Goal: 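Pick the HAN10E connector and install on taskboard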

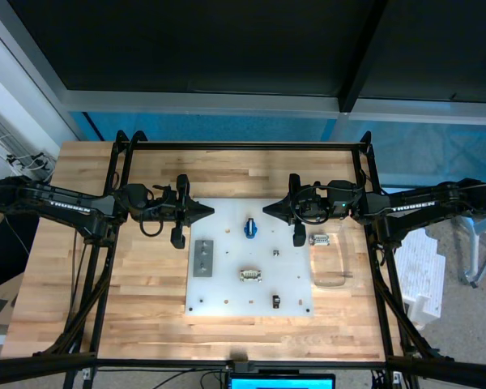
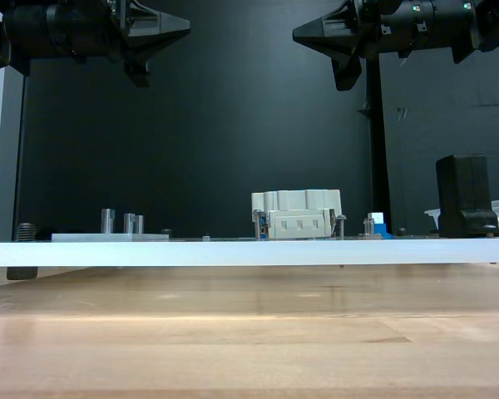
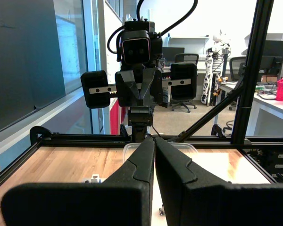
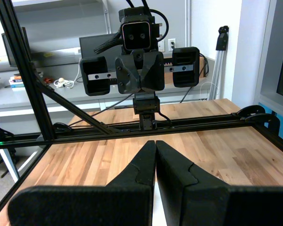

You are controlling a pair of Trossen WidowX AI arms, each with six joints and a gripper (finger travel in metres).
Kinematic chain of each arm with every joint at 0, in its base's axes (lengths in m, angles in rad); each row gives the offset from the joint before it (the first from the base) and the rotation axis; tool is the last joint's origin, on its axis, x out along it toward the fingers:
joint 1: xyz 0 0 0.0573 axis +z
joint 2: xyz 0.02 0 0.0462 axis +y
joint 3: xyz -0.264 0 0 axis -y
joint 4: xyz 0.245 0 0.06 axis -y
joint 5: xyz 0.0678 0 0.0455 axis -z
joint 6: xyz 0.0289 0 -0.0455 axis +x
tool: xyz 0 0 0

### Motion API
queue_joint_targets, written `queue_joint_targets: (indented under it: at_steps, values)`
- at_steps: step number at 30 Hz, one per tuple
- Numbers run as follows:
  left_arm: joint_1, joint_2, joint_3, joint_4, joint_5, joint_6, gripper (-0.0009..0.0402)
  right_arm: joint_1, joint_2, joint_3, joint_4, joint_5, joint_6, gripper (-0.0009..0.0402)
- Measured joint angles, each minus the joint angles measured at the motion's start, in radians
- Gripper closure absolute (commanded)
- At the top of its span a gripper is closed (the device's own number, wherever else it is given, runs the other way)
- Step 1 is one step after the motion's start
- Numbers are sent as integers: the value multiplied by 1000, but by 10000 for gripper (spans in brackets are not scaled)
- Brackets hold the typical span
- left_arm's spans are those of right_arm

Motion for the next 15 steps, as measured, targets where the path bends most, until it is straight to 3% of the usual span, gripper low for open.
queue_joint_targets:
  at_steps: [9, 15]
  values:
    - [0, 0, 0, 0, 0, 0, 392, 1, 0, 0, 3, -2, 11, 393]
    - [0, 0, 0, 0, 0, 0, 392, 1, -1, 8, -11, -45, 13, 393]
